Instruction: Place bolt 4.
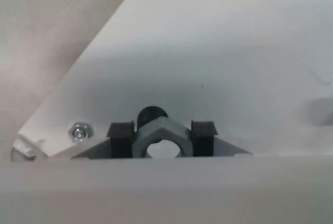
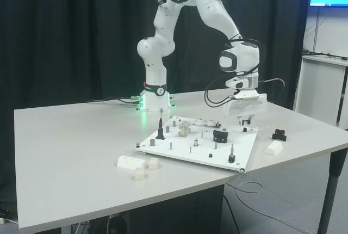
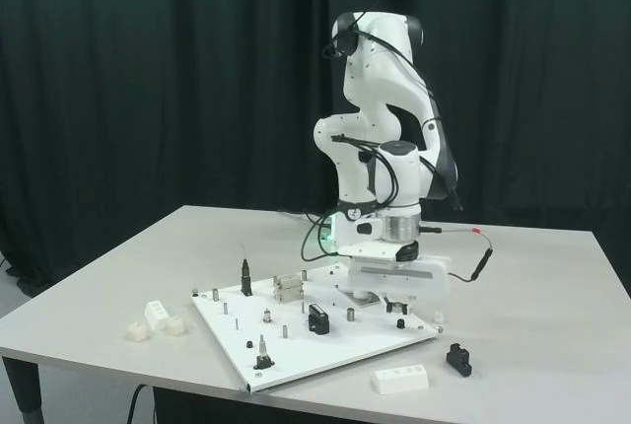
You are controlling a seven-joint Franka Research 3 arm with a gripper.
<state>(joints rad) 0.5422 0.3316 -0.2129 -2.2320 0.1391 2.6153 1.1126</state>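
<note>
While the white arm (image 2: 185,22) is bent low over the far corner of the white assembly board (image 3: 315,340), a grey hexagonal bolt head (image 1: 161,139) is seen clenched between the black fingertips of the gripper (image 1: 161,140) in the wrist view, the black shank being pointed down at the board just below. A small metal nut (image 1: 79,132) is fixed near the board's edge. White blocks (image 2: 136,166) and a black clamp (image 3: 458,359) are left on the grey table (image 2: 65,141).
</note>
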